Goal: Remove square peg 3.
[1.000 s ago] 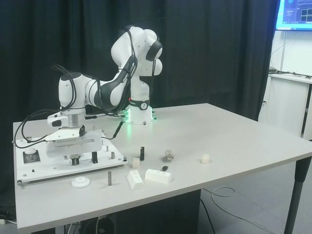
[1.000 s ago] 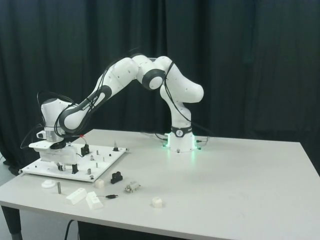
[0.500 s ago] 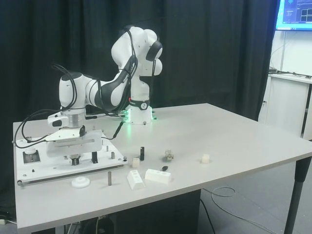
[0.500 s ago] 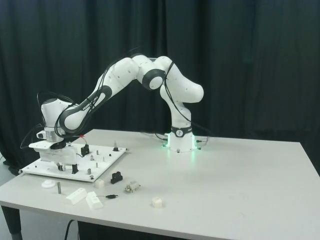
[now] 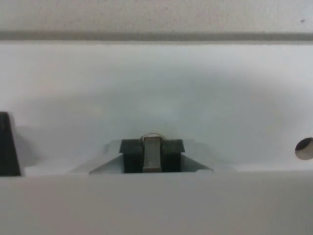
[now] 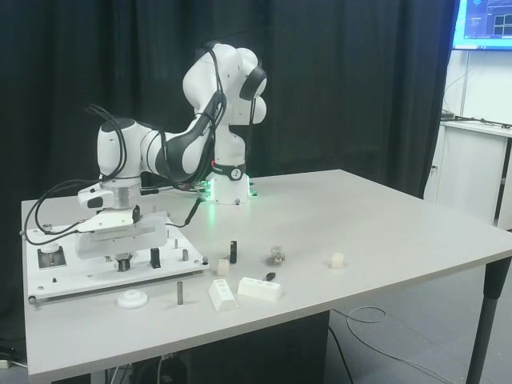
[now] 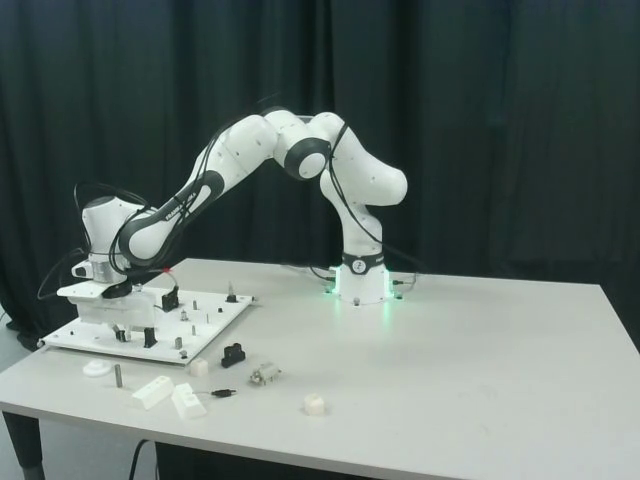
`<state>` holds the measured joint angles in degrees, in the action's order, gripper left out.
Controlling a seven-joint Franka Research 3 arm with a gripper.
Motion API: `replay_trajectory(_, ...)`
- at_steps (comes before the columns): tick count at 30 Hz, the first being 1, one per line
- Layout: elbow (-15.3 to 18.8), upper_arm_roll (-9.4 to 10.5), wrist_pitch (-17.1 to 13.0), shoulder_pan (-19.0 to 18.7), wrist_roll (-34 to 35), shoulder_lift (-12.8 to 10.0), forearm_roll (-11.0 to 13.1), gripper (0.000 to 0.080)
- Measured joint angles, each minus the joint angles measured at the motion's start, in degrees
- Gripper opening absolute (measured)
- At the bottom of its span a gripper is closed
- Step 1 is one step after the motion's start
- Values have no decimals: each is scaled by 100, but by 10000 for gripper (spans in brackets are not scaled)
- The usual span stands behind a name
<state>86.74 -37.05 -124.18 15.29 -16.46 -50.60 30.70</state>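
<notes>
Lifted a touch since a second ago, the end effector hangs low over the white board at the left of the first room view, and nothing else on the counter has shifted.

In the wrist view the end effector is narrow. Its two black fingertips are pressed against either side of square peg 3, a slim grey upright piece at the lower centre of that frame. The white board surface lies behind the peg. From the room cameras the peg is too small to make out under the white hand. In the second room view the end effector sits at the left edge of the frame, over the near-left part of the board.

Several short black and grey posts stand on the board. On the counter in front of it, in the lower middle of the first room view, lie loose parts:
- a white disc
- a grey pin standing upright just right of the disc
- two white blocks and, side by side
- a small black piece behind the blocks
- a small grey metal part to the right of the black piece
- a white cube further right, well apart from the rest

A green light glows at the arm's base, at the centre of the frame.

A screen in the upper right corner of the first room view carries writing, but it is too small to read. No brand or label can be read on the arm or the board.
</notes>
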Motion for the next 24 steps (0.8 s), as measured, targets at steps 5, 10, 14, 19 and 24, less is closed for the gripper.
replay_trajectory(5,0,-5,25,0,-129,12,0,76)
replay_trajectory(10,-2,-8,39,1,-168,17,0,76)
replay_trajectory(14,-2,-8,40,1,-184,17,0,76)
replay_trajectory(19,-2,-8,40,4,-184,17,0,76)
replay_trajectory(24,-3,-8,40,7,-181,18,4,75)
